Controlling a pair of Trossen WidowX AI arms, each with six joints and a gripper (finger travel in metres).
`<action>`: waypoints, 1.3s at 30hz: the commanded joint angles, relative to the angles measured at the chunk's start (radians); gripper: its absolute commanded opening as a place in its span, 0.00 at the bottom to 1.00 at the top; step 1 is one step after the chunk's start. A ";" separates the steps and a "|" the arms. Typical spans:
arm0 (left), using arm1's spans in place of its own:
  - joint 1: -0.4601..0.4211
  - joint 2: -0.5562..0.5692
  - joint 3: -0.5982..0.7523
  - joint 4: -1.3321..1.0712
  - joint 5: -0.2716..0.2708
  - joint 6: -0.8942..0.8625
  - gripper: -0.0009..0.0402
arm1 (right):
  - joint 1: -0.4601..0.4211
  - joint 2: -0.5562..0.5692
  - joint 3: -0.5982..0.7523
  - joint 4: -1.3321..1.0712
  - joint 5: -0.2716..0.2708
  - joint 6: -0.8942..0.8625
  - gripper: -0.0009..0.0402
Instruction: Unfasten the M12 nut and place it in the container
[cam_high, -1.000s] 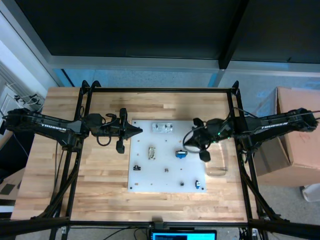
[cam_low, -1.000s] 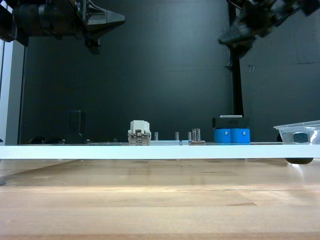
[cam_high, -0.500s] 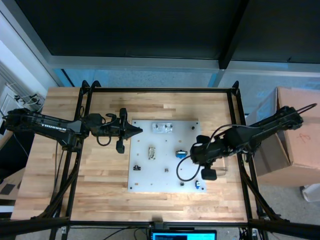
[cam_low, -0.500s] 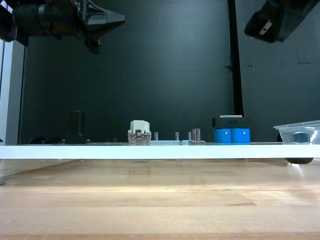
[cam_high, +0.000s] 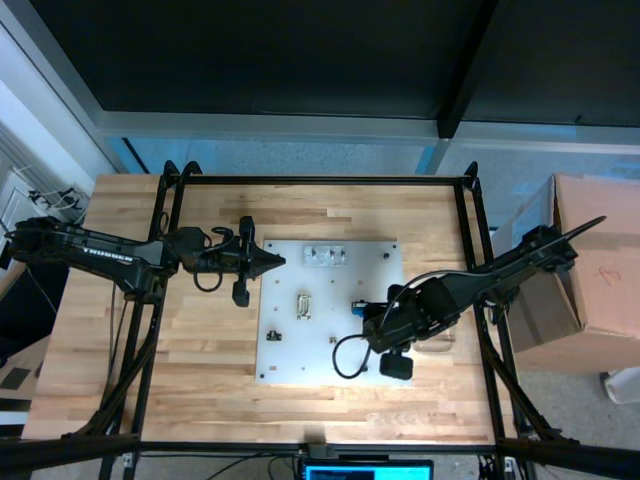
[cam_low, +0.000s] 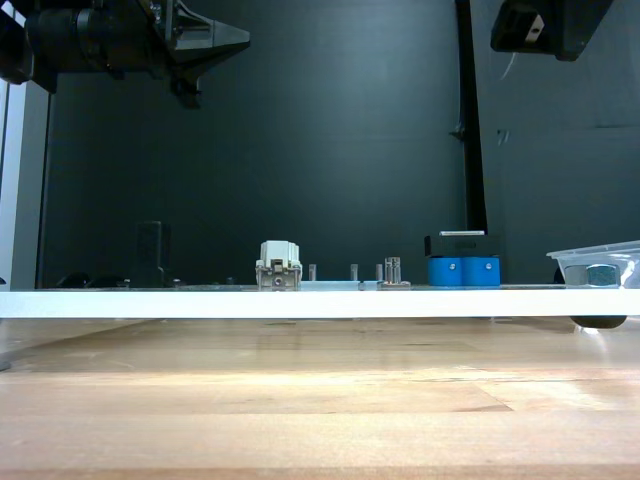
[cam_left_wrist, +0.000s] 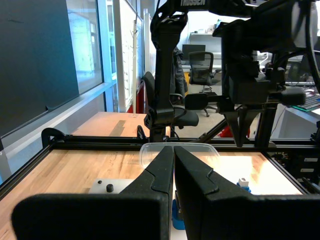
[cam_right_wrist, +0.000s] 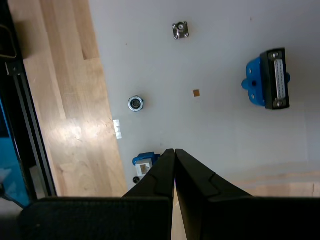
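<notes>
The silver nut (cam_right_wrist: 135, 103) sits on its stud on the white board (cam_right_wrist: 215, 125), seen from straight above in the right wrist view. In the low view the nut (cam_low: 600, 273) shows in front of the clear container (cam_low: 598, 252). My right gripper (cam_right_wrist: 174, 150) hangs shut and empty high above the board's near right part (cam_high: 374, 336), with the nut a short way off from its fingertips. My left gripper (cam_high: 276, 262) is shut and empty, raised over the board's far left edge (cam_low: 238, 40) and pointing toward the container (cam_left_wrist: 210, 147).
On the board stand a grey connector (cam_high: 303, 305), a blue connector (cam_right_wrist: 267, 80), a small square socket (cam_right_wrist: 180, 30) and a small blue part (cam_right_wrist: 142, 167). A black frame (cam_high: 320, 181) rims the wooden table. A cardboard box (cam_high: 590, 270) stands off to the right.
My right arm has swung from the board's far right side toward the near edge and now points down over the near right part. The left arm has not moved.
</notes>
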 joint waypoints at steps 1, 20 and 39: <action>0.000 0.000 0.000 0.000 0.000 0.000 0.02 | 0.003 0.026 0.026 -0.001 0.000 0.039 0.02; 0.000 0.000 0.000 0.000 0.000 0.000 0.02 | 0.025 0.142 0.033 -0.012 -0.032 0.171 0.45; 0.000 0.000 0.000 0.000 0.000 0.000 0.02 | 0.045 0.288 0.033 0.080 -0.016 0.177 0.67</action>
